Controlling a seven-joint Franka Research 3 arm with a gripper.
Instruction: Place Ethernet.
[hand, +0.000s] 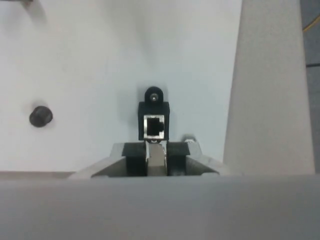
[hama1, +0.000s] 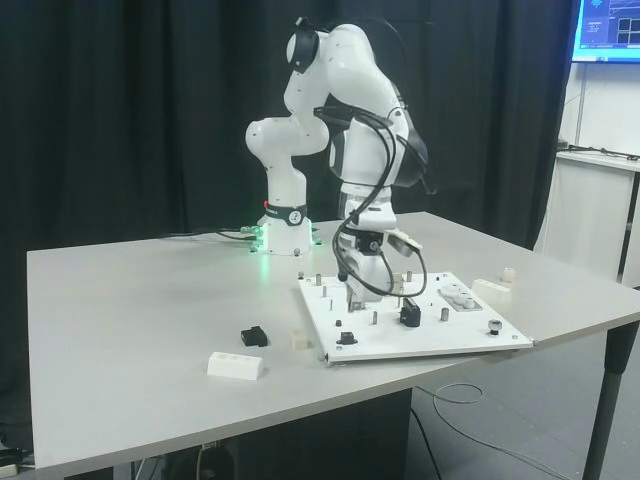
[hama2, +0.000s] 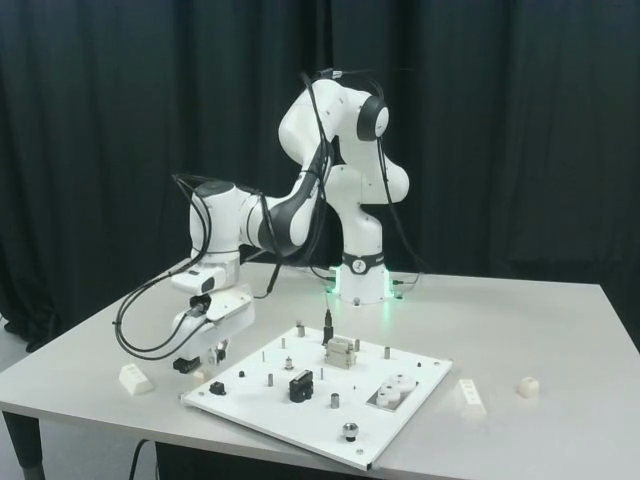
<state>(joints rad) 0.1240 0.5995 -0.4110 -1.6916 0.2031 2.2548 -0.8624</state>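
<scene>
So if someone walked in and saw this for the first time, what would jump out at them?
Probably the white arm bent low over the near edge of the white board on the grey table, with the black curtain behind. Next, in the wrist view, the black Ethernet socket on the board, right ahead of the hand. The green glow at the arm's base also catches the eye.

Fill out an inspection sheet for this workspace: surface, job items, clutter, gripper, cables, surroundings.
Surface: grey table carrying a white board.
Job's things: black Ethernet socket fixed on the board; a plug sits between the fingers, just short of the socket.
Clutter: loose white block, small black part, white pieces off the board's far side.
Grippers: gripper shut on the plug, low over the board.
Cables: black cables looping from the arm.
Surroundings: black curtains.
</scene>
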